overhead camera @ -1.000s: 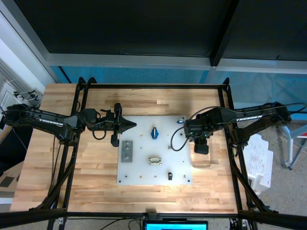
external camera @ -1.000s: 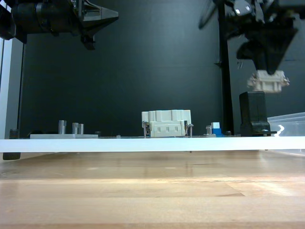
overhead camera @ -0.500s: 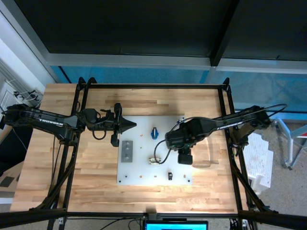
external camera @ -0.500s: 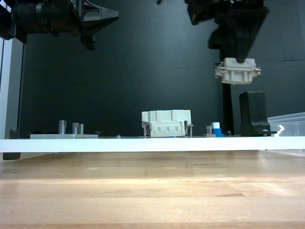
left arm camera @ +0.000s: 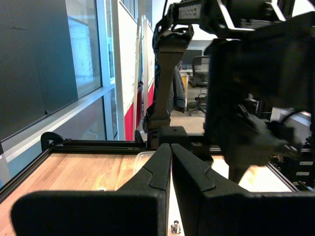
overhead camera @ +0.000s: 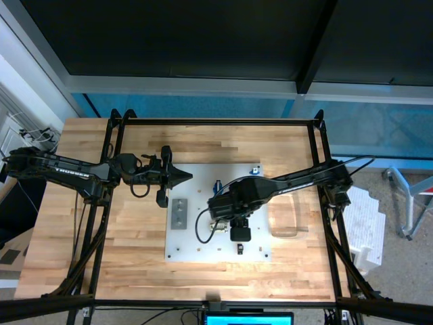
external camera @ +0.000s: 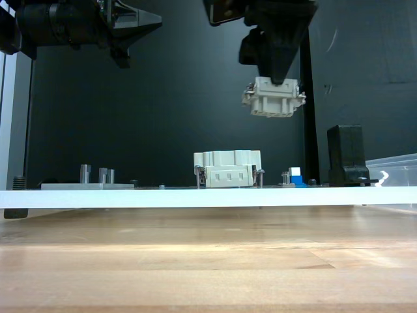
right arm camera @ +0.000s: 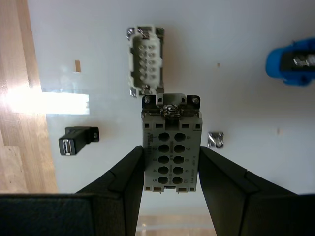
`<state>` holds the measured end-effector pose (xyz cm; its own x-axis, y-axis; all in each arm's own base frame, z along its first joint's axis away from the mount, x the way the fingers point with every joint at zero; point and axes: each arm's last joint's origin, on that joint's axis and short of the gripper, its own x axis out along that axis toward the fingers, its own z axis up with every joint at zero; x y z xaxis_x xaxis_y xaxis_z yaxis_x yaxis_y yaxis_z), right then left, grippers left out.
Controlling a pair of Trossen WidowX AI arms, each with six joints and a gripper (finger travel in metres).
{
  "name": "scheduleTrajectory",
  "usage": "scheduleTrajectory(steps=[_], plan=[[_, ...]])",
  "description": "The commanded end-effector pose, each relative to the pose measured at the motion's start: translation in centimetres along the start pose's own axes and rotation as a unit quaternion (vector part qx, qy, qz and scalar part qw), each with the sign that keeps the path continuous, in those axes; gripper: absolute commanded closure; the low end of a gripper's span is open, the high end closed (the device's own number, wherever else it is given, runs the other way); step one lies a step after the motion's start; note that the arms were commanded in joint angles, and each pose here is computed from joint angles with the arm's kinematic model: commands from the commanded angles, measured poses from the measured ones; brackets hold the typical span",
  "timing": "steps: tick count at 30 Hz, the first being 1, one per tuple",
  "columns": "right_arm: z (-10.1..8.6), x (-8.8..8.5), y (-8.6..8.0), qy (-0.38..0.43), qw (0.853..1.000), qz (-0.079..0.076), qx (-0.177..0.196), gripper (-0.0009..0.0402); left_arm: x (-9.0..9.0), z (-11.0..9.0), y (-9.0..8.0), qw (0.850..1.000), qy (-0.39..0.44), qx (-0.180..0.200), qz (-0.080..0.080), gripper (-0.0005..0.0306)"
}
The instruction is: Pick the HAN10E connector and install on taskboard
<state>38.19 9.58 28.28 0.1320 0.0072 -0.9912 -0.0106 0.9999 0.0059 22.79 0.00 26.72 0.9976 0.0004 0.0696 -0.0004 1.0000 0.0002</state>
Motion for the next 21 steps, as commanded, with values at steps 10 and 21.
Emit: scheduleTrajectory(steps=[10, 21], plan=[[3.6, 1.4, 1.0, 0.023, 1.000, 0.003, -0.008, 0.0336, 0.0, 0.0, 0.0, 1.000, 0.000, 0.000, 0.000, 0.0300], [5.2, 3.5, 1.5, 0.034, 0.999, 0.005, -0.011, 0.0336, 0.0, 0.0, 0.0, 1.000, 0.000, 0.000, 0.000, 0.0300]])
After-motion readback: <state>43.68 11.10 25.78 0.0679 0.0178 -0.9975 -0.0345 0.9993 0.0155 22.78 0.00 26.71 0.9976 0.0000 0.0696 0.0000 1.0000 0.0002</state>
